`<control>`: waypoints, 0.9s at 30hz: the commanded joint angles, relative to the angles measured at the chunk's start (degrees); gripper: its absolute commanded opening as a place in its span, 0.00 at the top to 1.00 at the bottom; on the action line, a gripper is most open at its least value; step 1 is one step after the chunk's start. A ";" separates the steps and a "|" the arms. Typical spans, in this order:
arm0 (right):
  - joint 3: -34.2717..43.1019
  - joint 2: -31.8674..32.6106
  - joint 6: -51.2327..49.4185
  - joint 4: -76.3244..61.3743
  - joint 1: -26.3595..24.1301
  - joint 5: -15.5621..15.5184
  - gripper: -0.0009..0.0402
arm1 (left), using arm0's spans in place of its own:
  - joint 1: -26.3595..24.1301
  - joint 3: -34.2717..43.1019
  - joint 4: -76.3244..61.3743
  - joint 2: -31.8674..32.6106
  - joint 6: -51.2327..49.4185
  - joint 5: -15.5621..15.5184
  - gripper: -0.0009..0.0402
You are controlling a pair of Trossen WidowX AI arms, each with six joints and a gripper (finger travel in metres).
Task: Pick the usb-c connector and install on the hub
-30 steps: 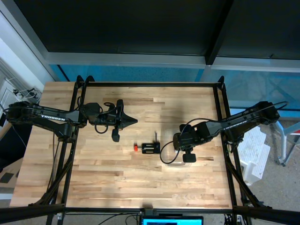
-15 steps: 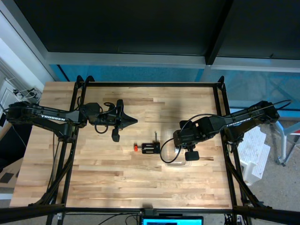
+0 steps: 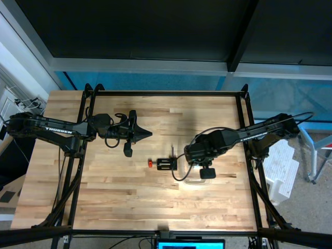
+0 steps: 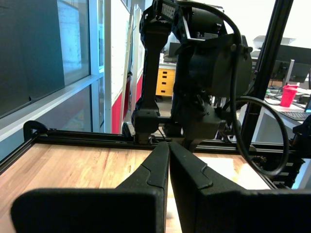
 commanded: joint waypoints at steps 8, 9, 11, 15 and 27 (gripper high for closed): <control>7.89 6.93 0.39 -1.40 -1.18 0.04 0.98 | 0.00 0.00 0.00 0.02 0.00 0.00 0.98; 8.59 7.48 0.39 -1.40 -1.31 0.07 0.98 | 0.02 0.00 0.00 0.02 0.00 0.00 0.98; 9.99 8.81 0.39 -1.40 -1.38 0.17 0.98 | 0.02 0.00 0.00 0.02 0.00 0.00 0.98; 12.59 11.61 0.39 -1.42 -2.05 0.15 0.98 | 0.00 0.00 0.00 0.02 0.00 0.00 0.98; 20.24 18.23 -0.35 -1.38 -3.04 0.33 0.98 | 0.00 0.00 0.00 0.02 0.00 0.02 0.98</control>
